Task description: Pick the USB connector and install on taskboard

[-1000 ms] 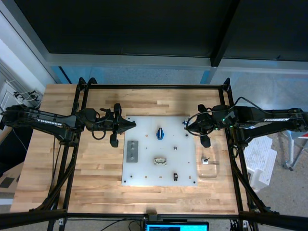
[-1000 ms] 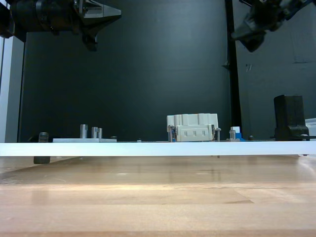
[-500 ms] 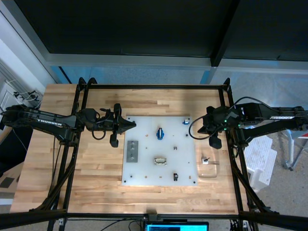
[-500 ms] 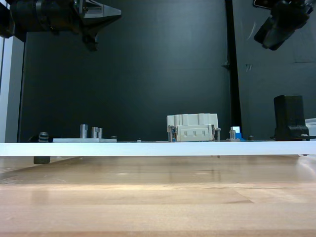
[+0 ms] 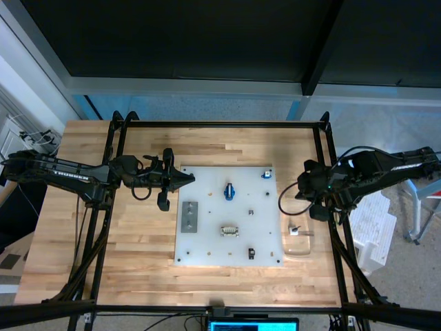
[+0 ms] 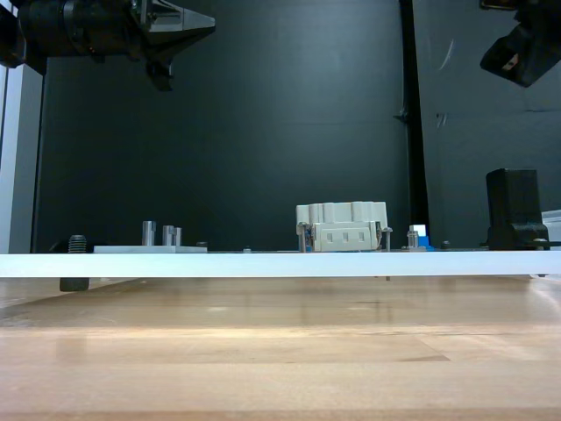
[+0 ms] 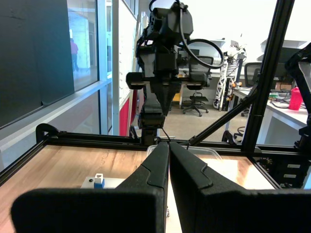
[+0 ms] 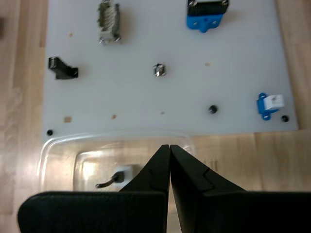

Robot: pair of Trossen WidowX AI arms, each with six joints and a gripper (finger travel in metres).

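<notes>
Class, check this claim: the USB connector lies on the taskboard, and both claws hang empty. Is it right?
No: the USB connector lies in the clear tray beside the taskboard, as the right wrist view shows. Both do hang empty: left claw over the board's left edge, right claw near the tray.

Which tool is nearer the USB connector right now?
Right. The right tool hangs high by the clear tray holding the USB connector; the left tool hovers by the far-left corner of the taskboard.
</notes>
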